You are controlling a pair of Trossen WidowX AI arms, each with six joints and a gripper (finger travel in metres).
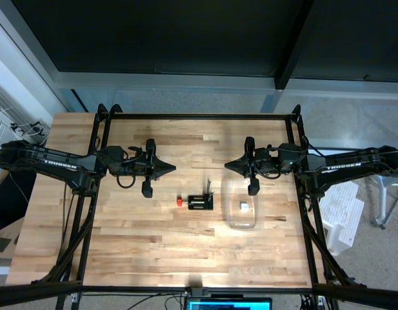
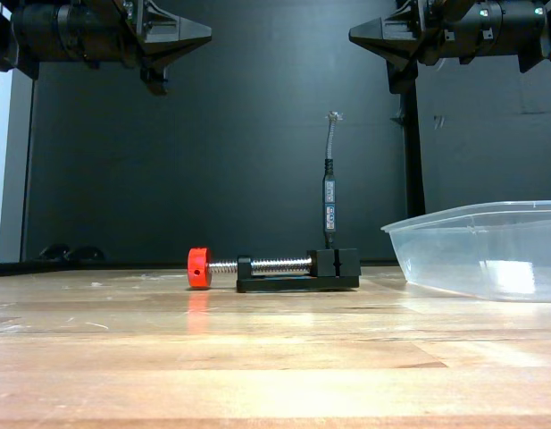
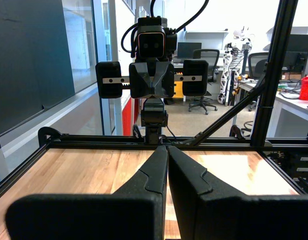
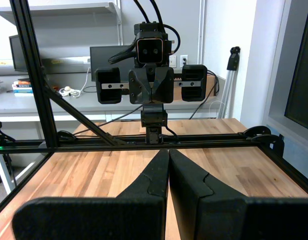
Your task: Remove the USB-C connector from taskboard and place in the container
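Observation:
The taskboard (image 1: 199,203) is a small black clamp with a red knob (image 1: 180,201), lying mid-table, also seen in the low view (image 2: 297,271). The USB-C connector (image 2: 329,192) stands upright from the taskboard's right end on its thin cable (image 1: 209,185). The clear container (image 1: 243,219) rests just right of the taskboard, its wall (image 2: 489,246) showing in the low view. My left gripper (image 1: 173,168) hovers high, shut and holding nothing, behind and left of the taskboard. My right gripper (image 1: 228,165) hovers shut and holding nothing above the container's far end. The two gripper tips (image 3: 167,147) (image 4: 168,150) face each other.
A small pale square piece (image 1: 244,205) lies inside the container. A black frame (image 1: 199,117) runs along the table's far edge and sides. A screen (image 1: 228,302) sits at the near edge. Bare wood stretches in front of the taskboard.

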